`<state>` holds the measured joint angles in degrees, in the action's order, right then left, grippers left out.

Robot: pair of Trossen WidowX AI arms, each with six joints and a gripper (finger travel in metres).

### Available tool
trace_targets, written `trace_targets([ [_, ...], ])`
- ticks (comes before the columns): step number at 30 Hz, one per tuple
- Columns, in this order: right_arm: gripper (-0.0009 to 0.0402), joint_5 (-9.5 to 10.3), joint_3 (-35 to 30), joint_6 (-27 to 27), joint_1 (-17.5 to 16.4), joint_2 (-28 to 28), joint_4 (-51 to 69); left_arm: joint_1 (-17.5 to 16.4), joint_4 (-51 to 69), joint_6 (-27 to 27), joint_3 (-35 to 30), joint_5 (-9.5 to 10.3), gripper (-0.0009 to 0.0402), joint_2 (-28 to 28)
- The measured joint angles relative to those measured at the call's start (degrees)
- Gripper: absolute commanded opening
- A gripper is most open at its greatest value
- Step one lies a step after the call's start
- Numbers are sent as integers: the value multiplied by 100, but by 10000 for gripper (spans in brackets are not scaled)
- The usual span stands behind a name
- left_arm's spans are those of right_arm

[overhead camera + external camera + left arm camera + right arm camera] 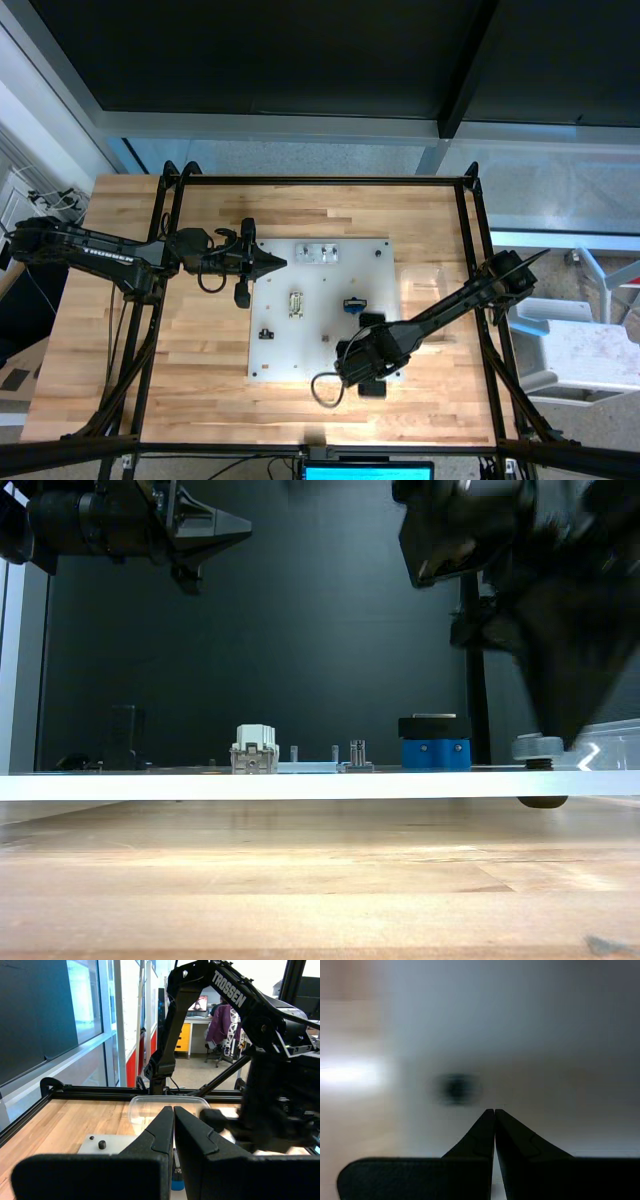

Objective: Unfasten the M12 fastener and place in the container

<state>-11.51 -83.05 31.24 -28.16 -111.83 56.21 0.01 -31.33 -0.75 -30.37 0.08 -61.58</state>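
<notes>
In the low view the small silver M12 nut (538, 747) sits on top of its black ribbed stud (540, 764) at the white board's (200, 785) near right edge. My right gripper (562, 746) points straight down with its tip just right of the nut, level with it. Its fingers are shut with nothing between them (494, 1110); a blurred dark spot (457, 1089) lies beyond them. In the high view the right arm hides the nut. The clear container (612, 746) stands behind the stud, faint beside the board (432, 290). My left gripper (283, 263) hangs shut, high over the board's far left.
A blue-and-black part (435, 746) stands mid-board, with a white connector (254, 752) and a silver post (357, 752) to its left. Black frame rails (320, 181) run around the wooden table. From the left wrist the container (150, 1107) lies past the shut fingertips (173, 1108).
</notes>
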Motion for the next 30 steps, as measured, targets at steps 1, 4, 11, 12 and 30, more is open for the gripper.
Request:
trace_targets([
  [1, 0, -225, -24, 20, 7, 15, 184, 0, 0, 0, 2, -2, 0, 0],
  [4, 0, -435, -70, 37, 17, 92, 319, 0, 0, -2, 0, -2, 0, 0],
  [11, 0, -170, -109, 35, 11, 177, 328, 0, 0, 0, 2, -2, 0, 0],
  [12, 0, -11, -131, 22, 15, 186, 326, 0, 0, 0, 2, -2, 0, 0],
  [30, 0, 1563, -275, -90, 2, -11, -487, 0, 0, 0, 2, 0, 0, -2],
])
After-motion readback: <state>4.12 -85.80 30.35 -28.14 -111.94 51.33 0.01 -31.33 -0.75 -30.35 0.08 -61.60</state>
